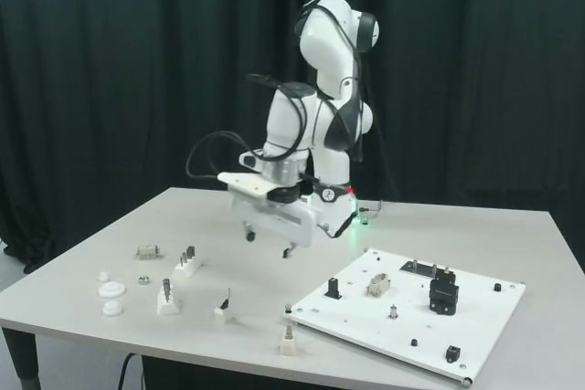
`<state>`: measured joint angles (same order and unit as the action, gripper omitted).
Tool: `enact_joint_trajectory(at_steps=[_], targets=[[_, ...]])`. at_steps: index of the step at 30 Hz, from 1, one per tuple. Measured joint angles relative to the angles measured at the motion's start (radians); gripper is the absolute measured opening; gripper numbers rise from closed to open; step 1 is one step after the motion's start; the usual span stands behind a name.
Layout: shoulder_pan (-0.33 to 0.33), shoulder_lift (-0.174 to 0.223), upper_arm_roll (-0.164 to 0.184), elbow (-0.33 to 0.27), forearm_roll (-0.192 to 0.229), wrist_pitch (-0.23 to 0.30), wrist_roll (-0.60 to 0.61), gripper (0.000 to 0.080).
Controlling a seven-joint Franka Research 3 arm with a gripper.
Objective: Pick USB.
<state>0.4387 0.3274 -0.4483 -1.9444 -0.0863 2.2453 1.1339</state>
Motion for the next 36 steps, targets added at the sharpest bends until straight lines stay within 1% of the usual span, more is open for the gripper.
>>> enact_joint_trajectory(at_steps=[9, 15, 19, 27, 36], targets=[[-0.109, 0.012, 0.062, -0.057, -0.002, 0.123, -0.062, 0.0800], [-0.157, 0.026, 0.085, -0.086, -0.002, 0.190, -0.087, 0.0800], [-0.176, 0.037, 0.092, -0.102, -0.002, 0.235, -0.100, 0.0800], [-0.191, 0.063, 0.094, -0.125, -0.003, 0.322, -0.102, 0.0800], [-0.209, 0.098, 0.103, -0.126, -0.006, 0.387, -0.103, 0.0800]])
